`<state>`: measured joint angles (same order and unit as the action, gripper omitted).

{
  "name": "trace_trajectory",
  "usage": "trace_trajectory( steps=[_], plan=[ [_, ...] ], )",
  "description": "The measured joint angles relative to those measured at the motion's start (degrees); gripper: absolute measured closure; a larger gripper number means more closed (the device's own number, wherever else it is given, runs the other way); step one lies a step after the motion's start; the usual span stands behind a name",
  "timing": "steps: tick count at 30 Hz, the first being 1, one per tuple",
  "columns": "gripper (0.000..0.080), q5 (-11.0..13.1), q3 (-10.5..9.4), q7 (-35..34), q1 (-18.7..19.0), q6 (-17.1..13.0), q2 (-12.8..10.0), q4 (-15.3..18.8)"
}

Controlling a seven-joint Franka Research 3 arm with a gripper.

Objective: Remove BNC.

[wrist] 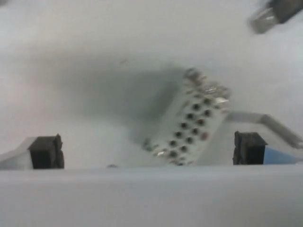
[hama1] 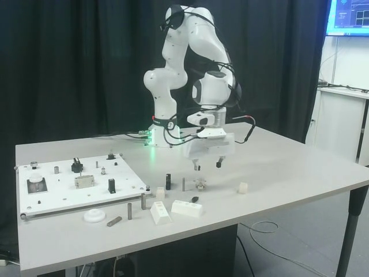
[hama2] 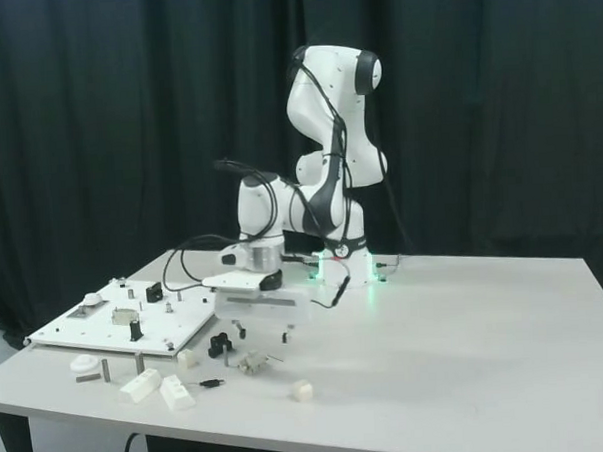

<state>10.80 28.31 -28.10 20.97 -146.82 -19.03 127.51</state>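
Grey desk [hama1: 300, 167], white arm [hama1: 173, 75] bolted on it, white board [hama1: 81, 184] at one end. Tool [wrist: 147, 150] hangs above desk, wide open, holding nothing. Connector block [wrist: 189, 125] lies on desk just under tool, between fingertips [wrist: 46, 151]; cannot tell which part is the BNC

Both room views are evenly lit from above, the grey counter [hama1: 300, 167] bright against a black curtain [hama1: 75, 63] that swallows light. Shadows under the arm [hama2: 320, 185] are soft and faint. A green glow shows at the arm's base [hama1: 151, 138], and a lit screen [hama1: 349, 17] glares in the first room view's upper corner. The wrist view is soft and out of focus: the connector block [wrist: 189, 125] is blurred, a broad dim shadow lies beside it, and the claw's [wrist: 147, 151] black fingertips [wrist: 46, 152] have smeared edges.
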Motion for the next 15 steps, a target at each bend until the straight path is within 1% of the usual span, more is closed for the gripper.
trace_trajectory(
  steps=[9,13,15],
  plan=[
    [0.0003,0.0,0.94,0.0,-3.5,-0.2,0.0,-1.9],
    [0.0003,-0.4,2.01,0.9,-4.8,0.0,0.1,-2.8],
    [0.0003,-0.7,2.85,2.0,-5.3,0.3,0.2,-3.3]
  ],
)
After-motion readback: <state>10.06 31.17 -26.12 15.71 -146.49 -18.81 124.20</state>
